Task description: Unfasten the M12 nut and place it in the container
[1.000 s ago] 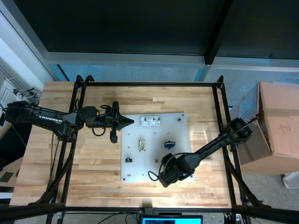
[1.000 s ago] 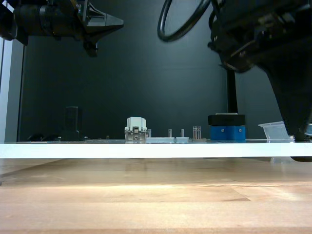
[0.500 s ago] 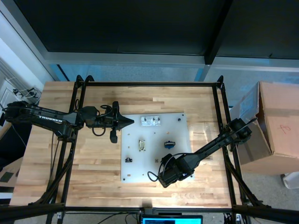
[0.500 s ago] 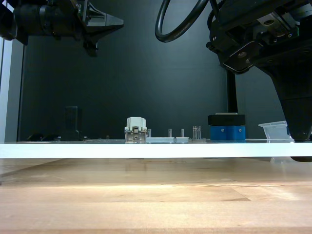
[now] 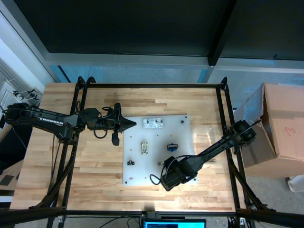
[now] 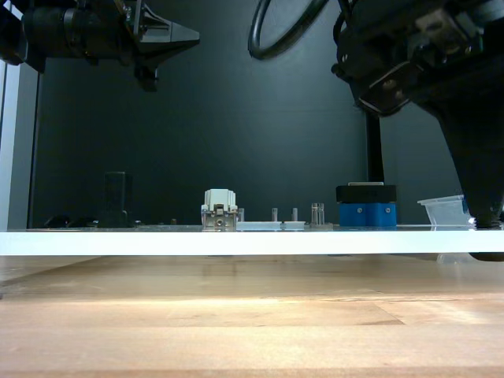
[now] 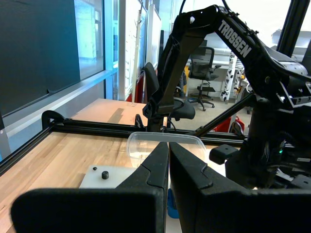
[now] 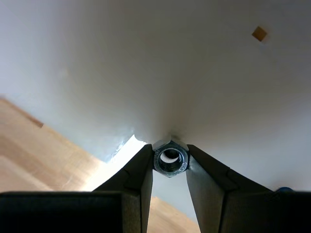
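- Turned slightly, right gripper (image 8: 169, 151) clamps nut (image 8: 170, 160) by board's (image 5: 159, 137) near right edge; on stud or free, unclear.
- Left gripper (image 5: 133, 124), closed, hovers at board's left.
- Unscrewing; next likely lifting toward container (image 7: 138, 144).

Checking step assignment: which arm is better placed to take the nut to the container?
Right. The right gripper, at the board's near right, has its jaws shut on the nut, nearer the container; the left gripper hangs shut above the board's far left.

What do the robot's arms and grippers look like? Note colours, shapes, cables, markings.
Both arms are black, slender and jointed. The left arm bears white TROSSEN lettering. The left gripper and right gripper have tapering black fingers; a black cable loops above the right.
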